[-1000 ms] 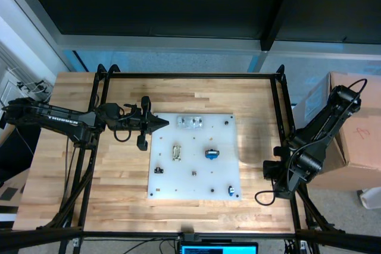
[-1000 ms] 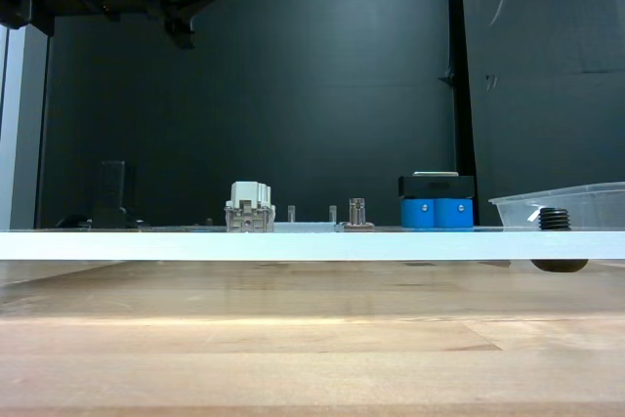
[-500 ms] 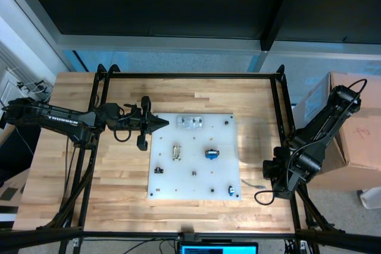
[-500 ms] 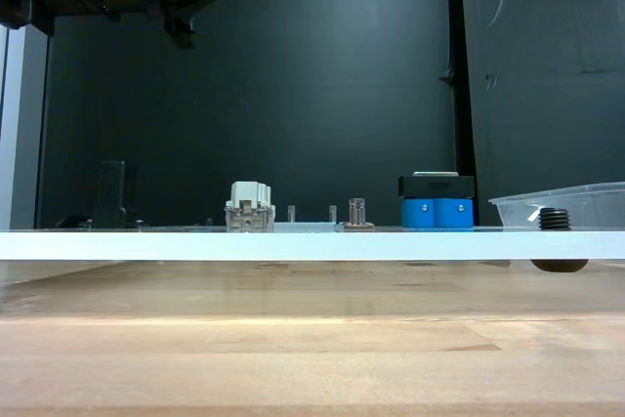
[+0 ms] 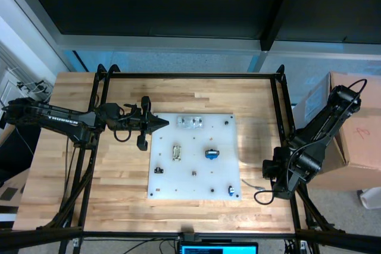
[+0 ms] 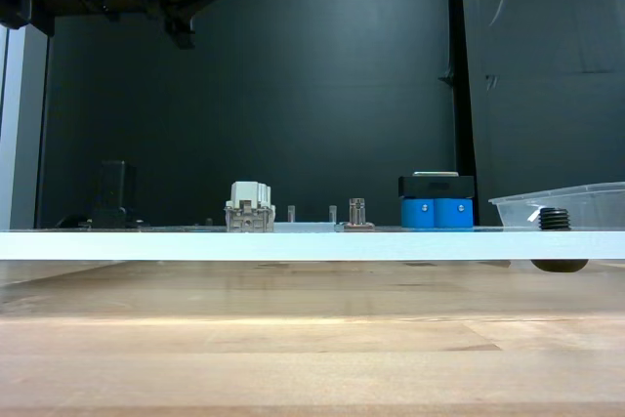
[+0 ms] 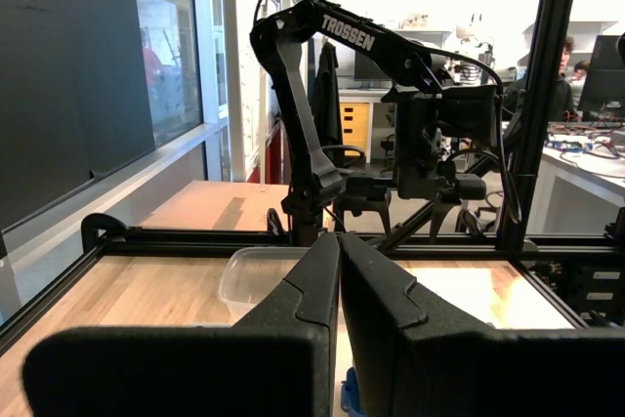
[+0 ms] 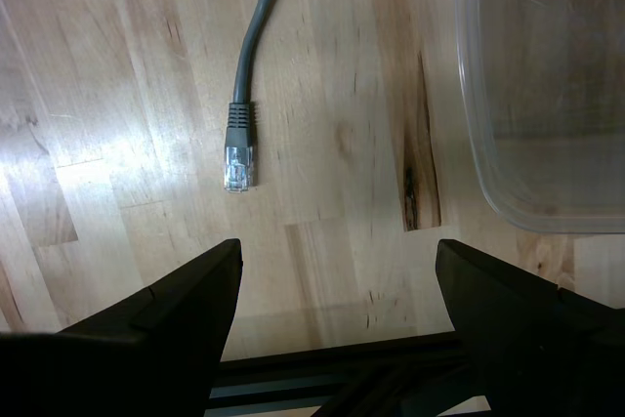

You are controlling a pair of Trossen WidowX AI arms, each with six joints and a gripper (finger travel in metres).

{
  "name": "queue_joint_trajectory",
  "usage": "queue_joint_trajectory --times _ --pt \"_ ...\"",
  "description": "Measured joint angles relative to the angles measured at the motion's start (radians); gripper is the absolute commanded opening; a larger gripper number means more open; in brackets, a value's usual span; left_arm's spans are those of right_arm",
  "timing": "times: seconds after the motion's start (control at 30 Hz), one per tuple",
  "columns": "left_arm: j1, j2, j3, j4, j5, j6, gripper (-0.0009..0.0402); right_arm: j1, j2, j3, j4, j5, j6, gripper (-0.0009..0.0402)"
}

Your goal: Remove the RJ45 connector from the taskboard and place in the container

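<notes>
The right end effector hung wide open over the butcher-block bench, gripping nothing. Ahead of its fingers lay the RJ45 connector, free on the wood with a short grey cable stub, near the clear plastic container but outside it. The left end effector was clenched tight and empty, high above the white taskboard at its left edge. A black backdrop stood behind, and a cardboard box sat beside the right arm.
</notes>
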Motion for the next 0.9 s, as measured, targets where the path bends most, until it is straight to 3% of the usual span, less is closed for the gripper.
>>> queue_joint_trajectory --times 0.53,0.9 --pt "0.000 0.000 0.000 0.000 0.000 0.000 0.0000 0.000 0.013 0.000 0.027 0.000 0.006 0.0279" --pt "0.000 0.000 0.000 0.000 0.000 0.000 0.0000 0.002 0.175 0.039 0.140 0.001 -0.005 0.0279"
